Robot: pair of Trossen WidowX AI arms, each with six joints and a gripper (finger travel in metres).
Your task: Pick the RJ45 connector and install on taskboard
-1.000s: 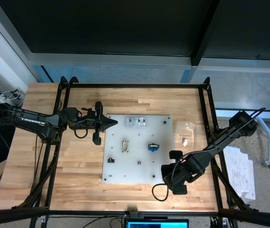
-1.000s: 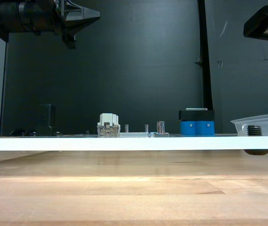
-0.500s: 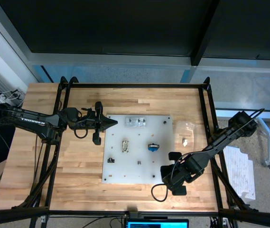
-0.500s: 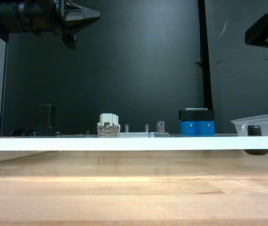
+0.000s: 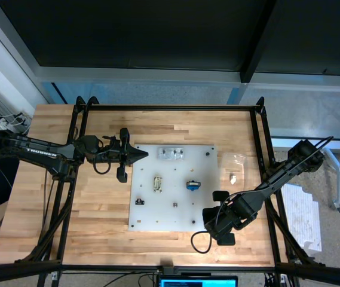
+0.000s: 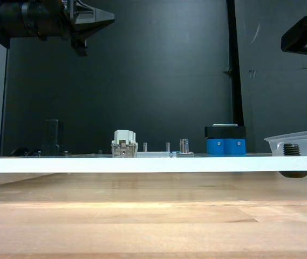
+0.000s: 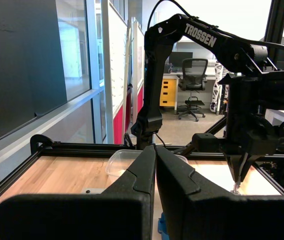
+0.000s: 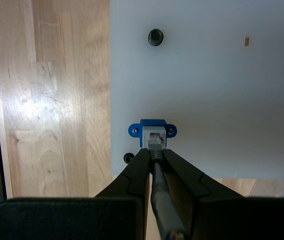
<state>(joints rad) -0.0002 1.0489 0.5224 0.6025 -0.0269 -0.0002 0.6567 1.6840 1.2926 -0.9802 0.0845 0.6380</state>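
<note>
My right gripper is shut on the RJ45 connector, a small whitish plug with a grey stub running back between the fingers. The plug's tip lines up with a blue-flanged socket near a corner of the white taskboard; I cannot tell whether they touch. From above, the right gripper hangs over the near right corner of the taskboard. My left gripper is shut and empty, held high by the board's far left edge, and appears as shut fingers in its wrist view.
A clear plastic tray right of the board holds a small whitish piece. On the board stand a blue block with a black top, a grey-white fitting and silver fittings. A black frame rings the table.
The right arm has shifted slightly, dropping a little in the low view. The left arm has not moved.
</note>
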